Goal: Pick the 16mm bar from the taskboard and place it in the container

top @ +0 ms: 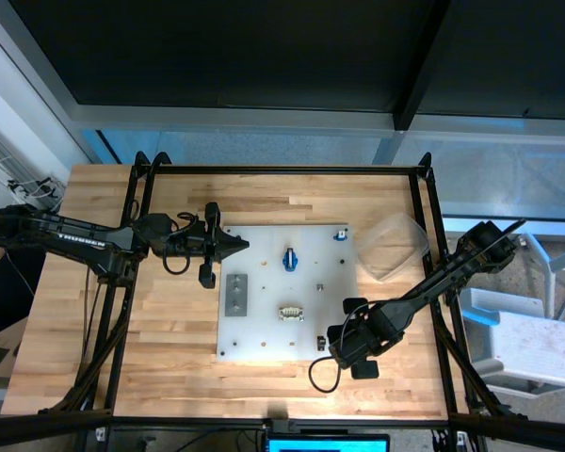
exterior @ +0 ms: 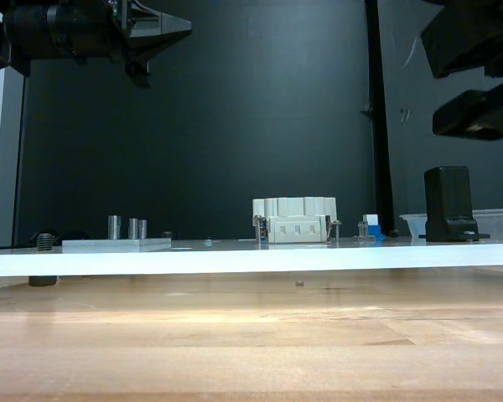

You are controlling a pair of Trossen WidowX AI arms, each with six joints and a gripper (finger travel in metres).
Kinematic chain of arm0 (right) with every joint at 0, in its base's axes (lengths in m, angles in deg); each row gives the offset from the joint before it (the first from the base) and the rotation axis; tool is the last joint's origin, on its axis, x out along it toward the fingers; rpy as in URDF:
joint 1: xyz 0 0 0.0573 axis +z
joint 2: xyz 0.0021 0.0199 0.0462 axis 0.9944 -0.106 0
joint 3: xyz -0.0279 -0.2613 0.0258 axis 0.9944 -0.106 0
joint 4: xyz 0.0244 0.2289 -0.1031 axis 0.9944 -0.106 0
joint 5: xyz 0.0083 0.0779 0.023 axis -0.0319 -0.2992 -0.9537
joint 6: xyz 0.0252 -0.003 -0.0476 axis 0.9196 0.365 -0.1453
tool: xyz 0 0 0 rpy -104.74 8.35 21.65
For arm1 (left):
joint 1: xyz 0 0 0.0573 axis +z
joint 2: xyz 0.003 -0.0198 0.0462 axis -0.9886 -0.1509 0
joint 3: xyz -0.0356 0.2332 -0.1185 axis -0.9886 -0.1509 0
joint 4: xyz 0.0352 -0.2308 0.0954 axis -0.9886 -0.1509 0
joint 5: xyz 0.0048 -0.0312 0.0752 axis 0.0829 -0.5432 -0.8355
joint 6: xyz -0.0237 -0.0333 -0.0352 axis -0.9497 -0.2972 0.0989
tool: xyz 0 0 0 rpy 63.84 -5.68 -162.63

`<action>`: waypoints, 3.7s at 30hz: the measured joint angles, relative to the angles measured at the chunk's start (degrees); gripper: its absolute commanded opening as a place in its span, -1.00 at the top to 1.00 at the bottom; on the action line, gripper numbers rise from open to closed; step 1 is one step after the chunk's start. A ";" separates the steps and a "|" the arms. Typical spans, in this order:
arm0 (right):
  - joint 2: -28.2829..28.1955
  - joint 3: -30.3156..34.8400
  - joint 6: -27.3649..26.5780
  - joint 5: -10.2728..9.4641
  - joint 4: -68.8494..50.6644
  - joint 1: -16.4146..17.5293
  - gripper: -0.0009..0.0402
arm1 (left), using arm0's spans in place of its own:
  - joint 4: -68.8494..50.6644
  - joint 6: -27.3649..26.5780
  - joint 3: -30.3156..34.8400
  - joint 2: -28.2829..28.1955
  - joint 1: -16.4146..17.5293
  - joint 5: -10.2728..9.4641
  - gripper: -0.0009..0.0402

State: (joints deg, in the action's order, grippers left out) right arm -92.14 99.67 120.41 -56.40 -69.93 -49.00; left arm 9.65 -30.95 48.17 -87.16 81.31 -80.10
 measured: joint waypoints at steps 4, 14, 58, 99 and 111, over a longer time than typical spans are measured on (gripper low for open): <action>0.81 0.87 0.00 0.02 -1.16 0.00 0.80 | 0.02 -0.02 0.00 0.02 0.00 0.02 0.96; 3.82 2.62 -0.13 0.57 -4.09 -0.07 0.80 | 0.00 -0.02 -0.02 0.02 0.00 0.02 0.96; 16.00 5.29 0.04 1.92 -14.69 -11.96 0.80 | 0.02 -0.02 0.00 0.02 0.00 0.02 0.96; 33.20 -15.50 -0.11 1.46 -14.95 -47.56 0.80 | 0.02 -0.02 -0.02 0.02 0.00 0.02 0.96; 35.17 -19.34 -0.31 1.22 -15.98 -56.74 0.80 | 0.00 0.00 -0.02 0.02 0.00 0.02 0.96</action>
State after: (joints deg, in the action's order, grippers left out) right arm -56.98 80.32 120.11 -55.17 -85.91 -105.74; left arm 9.65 -30.95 48.15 -87.14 81.31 -80.07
